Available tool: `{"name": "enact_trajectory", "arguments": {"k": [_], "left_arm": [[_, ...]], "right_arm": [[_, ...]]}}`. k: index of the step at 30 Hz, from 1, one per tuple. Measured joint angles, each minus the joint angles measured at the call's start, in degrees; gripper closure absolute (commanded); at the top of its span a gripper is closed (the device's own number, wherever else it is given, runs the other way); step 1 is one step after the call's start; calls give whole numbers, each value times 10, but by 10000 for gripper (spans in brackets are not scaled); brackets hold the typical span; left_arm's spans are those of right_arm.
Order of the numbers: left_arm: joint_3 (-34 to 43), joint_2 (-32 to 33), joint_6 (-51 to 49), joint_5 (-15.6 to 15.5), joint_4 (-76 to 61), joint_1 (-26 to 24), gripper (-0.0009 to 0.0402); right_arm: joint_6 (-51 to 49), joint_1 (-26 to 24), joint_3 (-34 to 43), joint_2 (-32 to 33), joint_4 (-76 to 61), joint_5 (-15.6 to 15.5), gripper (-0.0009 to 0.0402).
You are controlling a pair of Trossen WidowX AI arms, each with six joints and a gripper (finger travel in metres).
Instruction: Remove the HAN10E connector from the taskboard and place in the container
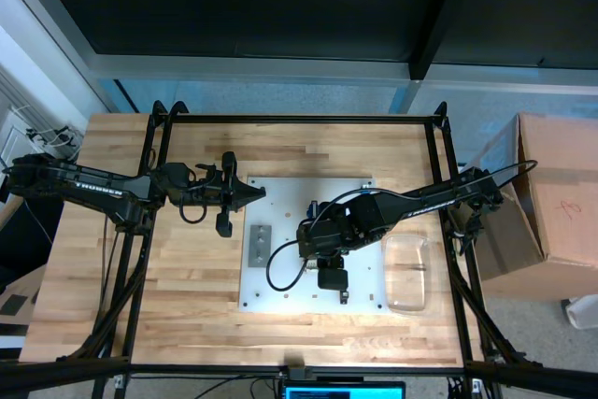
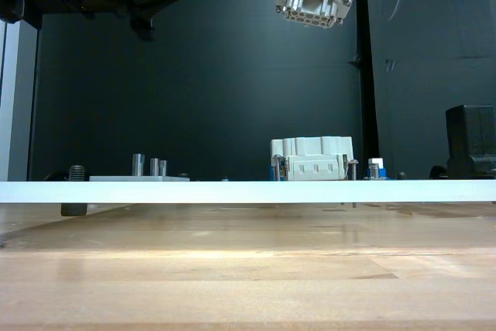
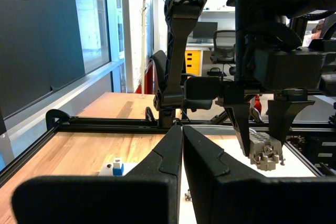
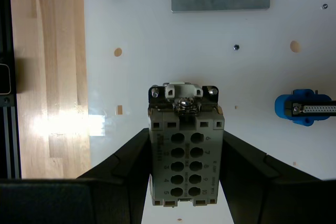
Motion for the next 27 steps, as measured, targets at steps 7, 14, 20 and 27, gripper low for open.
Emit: {"name": "enact_trajectory", "arguments": {"k": [7, 14, 20, 27], "left_arm": [[0, 0, 0, 0, 0, 0, 393], [0, 0, 0, 0, 0, 0, 393], [0, 0, 0, 0, 0, 0, 393], [0, 0, 0, 0, 0, 0, 393]], "right_arm": [[17, 3, 0, -3, -1, 0, 385], [19, 24, 0, -5, -11, 0, 385], [15, 51, -10, -14, -32, 0, 385], [20, 69, -94, -77, -30, 0, 385]]}}
